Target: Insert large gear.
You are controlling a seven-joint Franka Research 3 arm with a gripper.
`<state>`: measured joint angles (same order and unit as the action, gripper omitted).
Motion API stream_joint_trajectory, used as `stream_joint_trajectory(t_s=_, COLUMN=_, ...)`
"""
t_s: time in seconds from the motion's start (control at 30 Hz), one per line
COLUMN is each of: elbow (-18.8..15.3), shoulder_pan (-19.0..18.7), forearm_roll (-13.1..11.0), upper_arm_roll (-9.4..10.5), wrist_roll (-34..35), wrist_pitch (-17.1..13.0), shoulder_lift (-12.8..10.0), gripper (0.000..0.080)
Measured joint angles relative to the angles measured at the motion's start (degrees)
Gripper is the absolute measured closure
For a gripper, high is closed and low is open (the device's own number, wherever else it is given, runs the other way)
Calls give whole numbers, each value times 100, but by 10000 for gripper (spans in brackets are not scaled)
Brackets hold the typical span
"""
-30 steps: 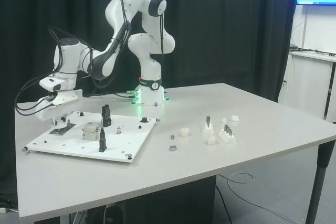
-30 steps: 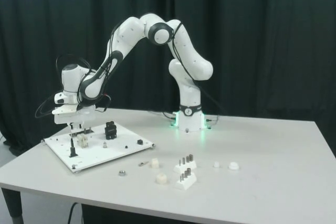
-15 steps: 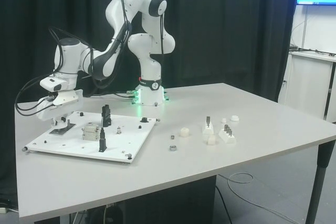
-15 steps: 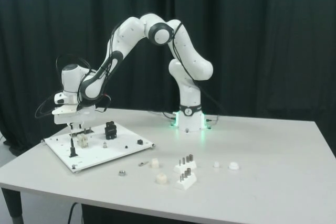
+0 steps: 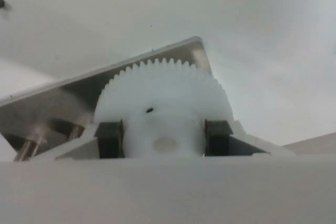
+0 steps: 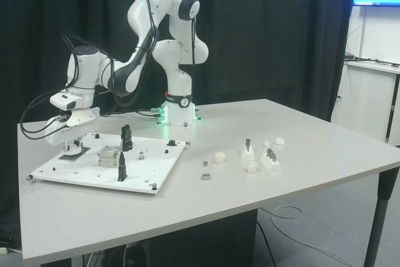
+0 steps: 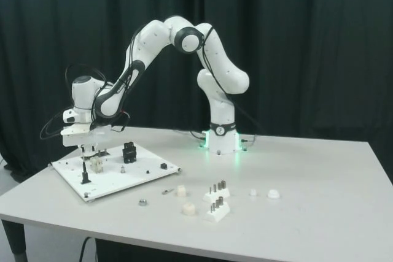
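Gear teeth fill the wrist view: the large gear point(image 5: 164, 106), white, lies flat on a grey metal plate point(image 5: 63, 98), its toothed rim facing outward all round and its central bore point(image 5: 166, 144) looking straight up at the camera. The gripper point(image 5: 163, 139) has its 2 black pads point(image 5: 109, 139) either side of the gear's raised hub, seemingly touching it, so it appears to be pinching the hub. A metal peg point(image 5: 29, 148) stands on the plate just beside the gear.

In the first room view the gripper point(image 6: 70, 139) hangs low over the far left corner of the white assembly board point(image 6: 150, 164), well apart from the loose parts on the right of the grey table point(image 6: 312, 148). The gear itself is too small to make out here.

In the second room view the gripper point(image 7: 86, 146) sits at the board's point(image 7: 141, 176) far left, fingers hidden.

Being a disc, the gear has no long axis across its face; its only axis runs vertically through the bore. The risk, as I judge it: if the bore is off the shaft or the disc tilts, pressing down would jam it, or the teeth could ride onto a neighbouring part instead of meshing.
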<state>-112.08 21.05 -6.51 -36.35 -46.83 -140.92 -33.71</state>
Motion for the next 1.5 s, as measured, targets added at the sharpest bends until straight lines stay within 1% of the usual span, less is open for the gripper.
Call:
stream_joint_trajectory(t_s=0.1, elbow=8, shoulder_pan=0, forearm_roll=51, upper_arm_roll=-5, wrist_roll=1, wrist_pitch=-24, shoulder_lift=-16, gripper=472)
stream_joint_trajectory(t_s=0.4, elbow=19, shoulder_pan=12, forearm_roll=93, upper_arm_roll=-26, wrist_roll=5, wrist_pitch=-33, shoulder_lift=-37, gripper=472)
stream_joint_trajectory(t_s=0.83, elbow=19, shoulder_pan=14, forearm_roll=96, upper_arm_roll=-30, wrist_roll=42, wrist_pitch=-17, shoulder_lift=-38, gripper=472)
stream_joint_trajectory(t_s=1.27, elbow=29, shoulder_pan=-11, forearm_roll=96, upper_arm_roll=-32, wrist_roll=93, wrist_pitch=108, shoulder_lift=-22, gripper=472)
stream_joint_trajectory(t_s=1.5, elbow=30, shoulder_pan=-32, forearm_roll=96, upper_arm_roll=-33, wrist_roll=108, wrist_pitch=110, shoulder_lift=-21, gripper=473)
